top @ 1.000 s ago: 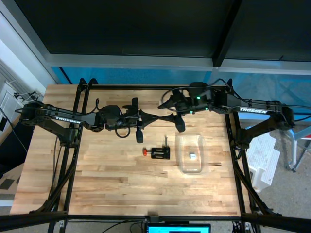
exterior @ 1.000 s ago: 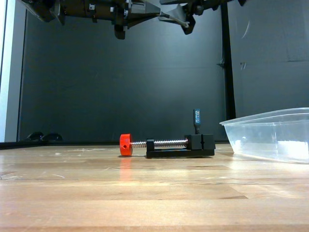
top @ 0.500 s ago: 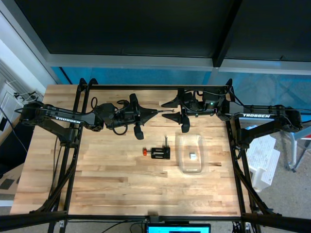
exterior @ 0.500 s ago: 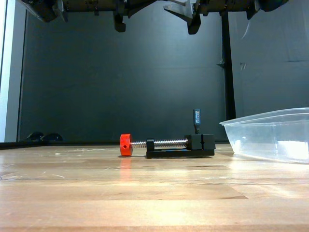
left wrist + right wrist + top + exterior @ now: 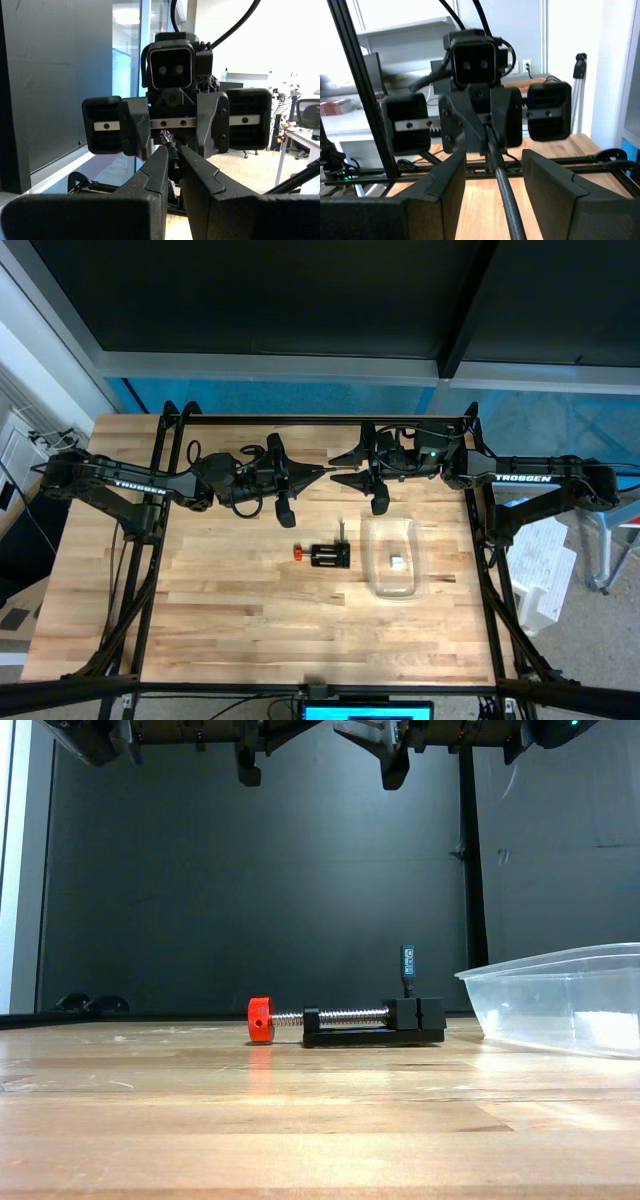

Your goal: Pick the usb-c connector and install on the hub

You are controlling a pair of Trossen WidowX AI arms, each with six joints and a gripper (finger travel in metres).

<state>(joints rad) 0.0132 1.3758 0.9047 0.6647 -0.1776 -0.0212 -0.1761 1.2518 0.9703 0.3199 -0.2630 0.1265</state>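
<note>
Two pincers tip to tip up high: left pincer (image 5: 172, 169) clenched on the thin dark connector (image 5: 173, 158), right pincer (image 5: 493, 160) released opposite. With the hub (image 5: 329, 555) well below them, I reckon a skewed grip could botch the seating.

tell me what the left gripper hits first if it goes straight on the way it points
Most likely the right gripper, facing the left gripper head-on, both raised over the table's far half. They look nearly touching, though depth is unclear.

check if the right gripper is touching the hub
Apart. The low view shows the right gripper, open, high above the hub on the table, clear air between; the left gripper, shut, is just as high.
</note>
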